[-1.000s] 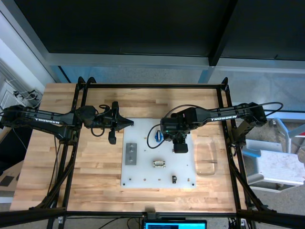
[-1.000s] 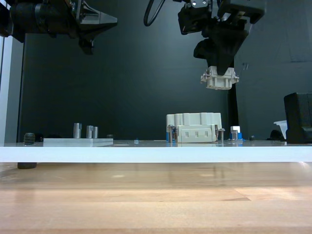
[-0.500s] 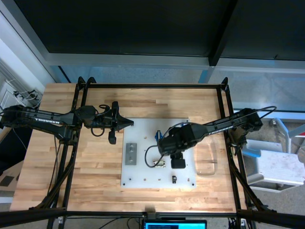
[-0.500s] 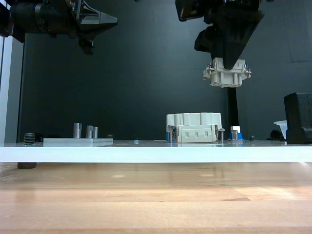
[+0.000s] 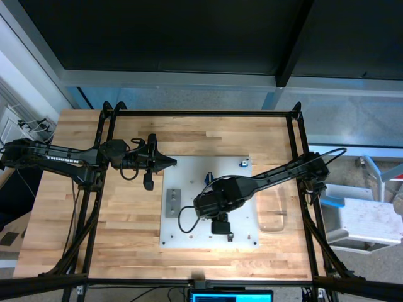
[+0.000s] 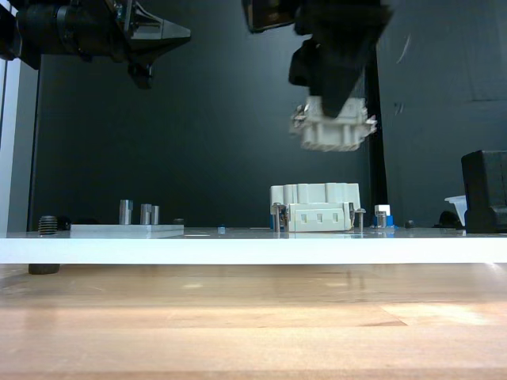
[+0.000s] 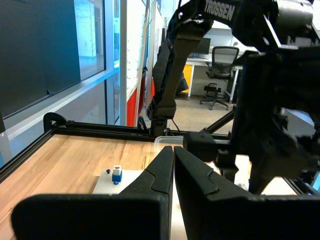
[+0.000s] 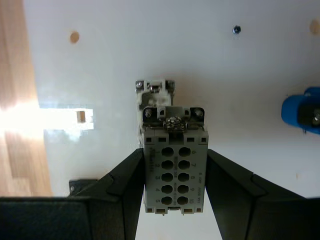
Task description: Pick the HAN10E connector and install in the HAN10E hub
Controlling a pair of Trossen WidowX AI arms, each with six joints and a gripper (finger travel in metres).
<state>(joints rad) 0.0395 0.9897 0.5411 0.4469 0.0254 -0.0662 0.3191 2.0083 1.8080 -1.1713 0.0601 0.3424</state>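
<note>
My right gripper (image 8: 174, 186) is shut on the HAN10E connector (image 8: 174, 162), a pale grey block whose pin holes face the wrist camera. In the low view the HAN10E connector (image 6: 333, 130) hangs tilted under the right gripper (image 6: 336, 101), well above the cream HAN10E hub (image 6: 315, 208) on the white board. From the right wrist, the HAN10E hub (image 8: 154, 90) shows partly behind the connector. From above, the right gripper (image 5: 219, 224) is over the board's near middle and the arm hides the hub. My left gripper (image 5: 171, 163) hovers shut over the board's far left edge, holding nothing.
A grey metal plate (image 5: 173, 202) with posts lies on the white board (image 5: 189, 238) at the left. A blue upright plug (image 8: 300, 111) stands behind the hub, and a tiny black part (image 5: 230, 236) sits near the front edge. A clear container (image 5: 273, 207) lies right of the board.
The right arm has swung toward the near left with the connector in its grip, from the board's back right to over the hub. The left arm has not moved.
</note>
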